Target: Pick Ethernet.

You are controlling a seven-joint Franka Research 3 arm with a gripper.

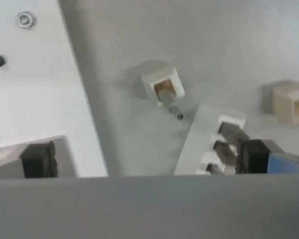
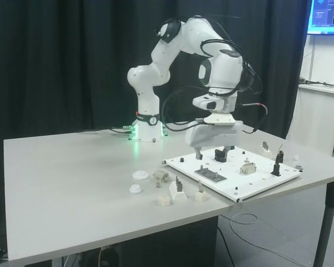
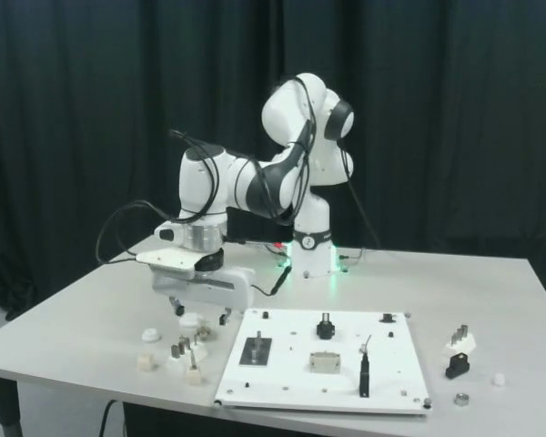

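My gripper [image 1: 144,158] is open, with its black pads [image 1: 38,159] wide apart and nothing between them. It hangs above a group of small white connector holders lying on the grey table beside the white board [image 1: 35,94]. Under it in the wrist view are a small holder with a socket and a metal pin [image 1: 162,85] and a longer holder carrying several plugs [image 1: 209,144]. I cannot tell which one is the Ethernet part. In the second room view the gripper [image 3: 200,311] is above the plug holder [image 3: 184,349]. The first room view shows the gripper [image 2: 210,156] and the holders [image 2: 178,190] near the table's front.
Another white socket block [image 1: 291,102] lies close by. Two white discs [image 2: 140,174] rest on the table near the holders. The board [image 3: 282,378] carries black and metal fittings [image 3: 364,375]. More small parts [image 3: 455,364] lie beyond the board. The arm's base [image 3: 311,246] shows a green light.
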